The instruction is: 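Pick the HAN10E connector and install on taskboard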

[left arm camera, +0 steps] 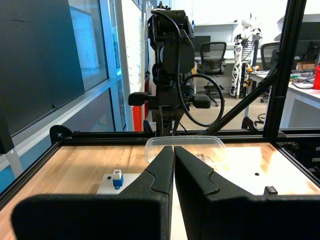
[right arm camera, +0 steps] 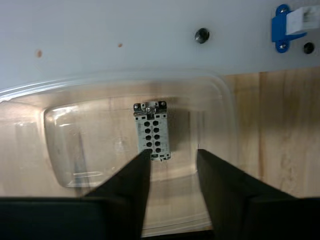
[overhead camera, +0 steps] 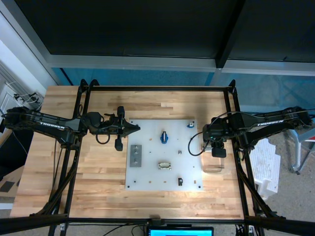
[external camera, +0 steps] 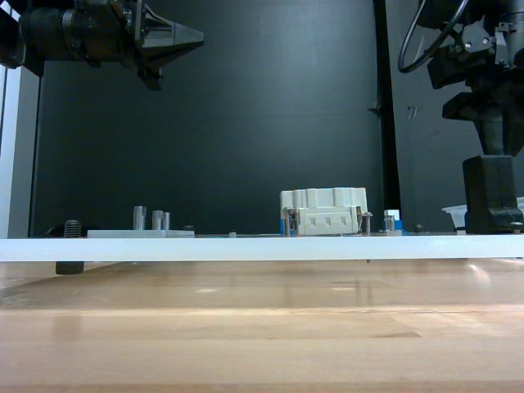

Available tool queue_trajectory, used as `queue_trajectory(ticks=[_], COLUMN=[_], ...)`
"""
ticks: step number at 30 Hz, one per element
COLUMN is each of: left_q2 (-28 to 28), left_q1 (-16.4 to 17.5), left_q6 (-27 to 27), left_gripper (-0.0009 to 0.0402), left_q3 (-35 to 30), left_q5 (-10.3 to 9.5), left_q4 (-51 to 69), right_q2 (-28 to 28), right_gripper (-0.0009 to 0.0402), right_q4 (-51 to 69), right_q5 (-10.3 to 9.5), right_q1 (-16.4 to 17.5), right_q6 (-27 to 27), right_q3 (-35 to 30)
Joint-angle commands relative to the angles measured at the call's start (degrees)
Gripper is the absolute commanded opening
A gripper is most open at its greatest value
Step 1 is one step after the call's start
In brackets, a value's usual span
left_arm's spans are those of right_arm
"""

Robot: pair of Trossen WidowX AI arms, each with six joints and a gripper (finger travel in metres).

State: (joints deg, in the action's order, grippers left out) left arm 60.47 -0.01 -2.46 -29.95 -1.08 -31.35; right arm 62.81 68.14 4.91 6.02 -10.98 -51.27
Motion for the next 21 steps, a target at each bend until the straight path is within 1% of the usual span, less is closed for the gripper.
queue_trajectory(ticks=[1,3,5,9,21], left_q2=[0.0,0.0,0.0,0.0,0.0], left_q1=[0.0,0.0,0.0,0.0,0.0], left_q6=[0.0,0.0,0.0,0.0,0.0], left_gripper=[0.0001,0.0001,0.0001,0.0001,0.0001], left_q3=[0.0,0.0,0.0,0.0,0.0], left_q5=[0.0,0.0,0.0,0.0,0.0], left_q4=[0.0,0.0,0.0,0.0,0.0], right_q2=[0.0,0.0,0.0,0.0,0.1], right_gripper=[0.02,0.0223,0.0241,0.0261,0.0265], right_q4=[-1.4,-2.0,-2.8,-4.7,-12.0], right_q5=[0.07,0.07,0.02,0.07,0.02], right_q1=[0.2,0.5,0.8,1.9,3.1], right_q6=[-1.9,-3.4,-3.8,-3.5,-3.6], right_q3=[1.2,2.3,3.5,5.2,11.0])
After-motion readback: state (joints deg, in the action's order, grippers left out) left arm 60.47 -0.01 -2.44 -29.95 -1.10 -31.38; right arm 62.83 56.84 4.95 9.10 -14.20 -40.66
